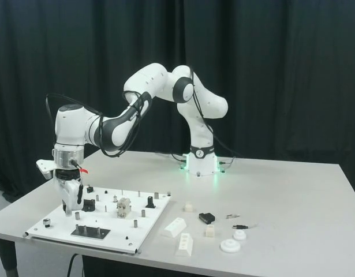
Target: Place small gear.
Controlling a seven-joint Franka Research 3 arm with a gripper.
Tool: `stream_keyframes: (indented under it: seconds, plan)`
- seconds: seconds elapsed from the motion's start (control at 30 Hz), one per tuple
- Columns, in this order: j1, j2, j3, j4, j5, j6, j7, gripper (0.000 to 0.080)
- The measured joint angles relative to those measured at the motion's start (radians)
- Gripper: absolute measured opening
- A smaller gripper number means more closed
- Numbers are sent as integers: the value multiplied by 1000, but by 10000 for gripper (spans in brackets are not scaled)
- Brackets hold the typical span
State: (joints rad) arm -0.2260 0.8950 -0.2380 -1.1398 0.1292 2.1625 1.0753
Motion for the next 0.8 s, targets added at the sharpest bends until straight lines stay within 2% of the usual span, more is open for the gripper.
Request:
stream_keyframes:
  seconds: [0.8]
  plan:
    - [0,0,-3,1,0,-1,-46,143]
